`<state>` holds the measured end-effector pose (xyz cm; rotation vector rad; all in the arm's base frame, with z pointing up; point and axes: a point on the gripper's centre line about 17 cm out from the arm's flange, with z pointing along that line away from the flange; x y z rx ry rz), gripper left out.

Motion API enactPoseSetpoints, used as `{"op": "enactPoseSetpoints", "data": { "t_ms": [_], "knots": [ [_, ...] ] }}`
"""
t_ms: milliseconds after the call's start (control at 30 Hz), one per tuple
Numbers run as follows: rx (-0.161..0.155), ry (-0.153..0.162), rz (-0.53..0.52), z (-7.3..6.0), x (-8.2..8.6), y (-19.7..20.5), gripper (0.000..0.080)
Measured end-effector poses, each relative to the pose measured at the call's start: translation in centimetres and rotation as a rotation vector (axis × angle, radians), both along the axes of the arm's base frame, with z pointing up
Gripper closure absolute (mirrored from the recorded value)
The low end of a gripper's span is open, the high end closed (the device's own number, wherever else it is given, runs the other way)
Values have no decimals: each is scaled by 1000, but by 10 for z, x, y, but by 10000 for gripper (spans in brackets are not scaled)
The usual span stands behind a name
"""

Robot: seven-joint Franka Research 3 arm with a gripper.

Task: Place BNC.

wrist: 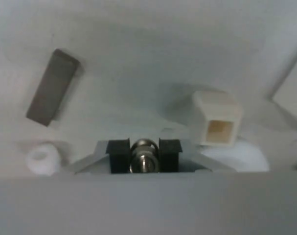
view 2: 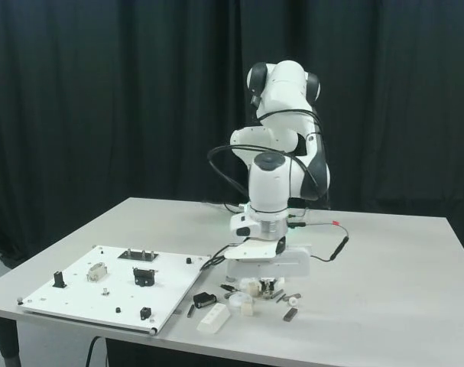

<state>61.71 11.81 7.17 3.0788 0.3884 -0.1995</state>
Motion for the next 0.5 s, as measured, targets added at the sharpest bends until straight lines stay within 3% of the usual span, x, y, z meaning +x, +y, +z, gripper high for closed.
{"op": "enactPoseSetpoints", "data": {
  "t_ms": [500],
  "knots": [
    [-2, -91, -25, -29, -3, 17, 683]
  ]
}}
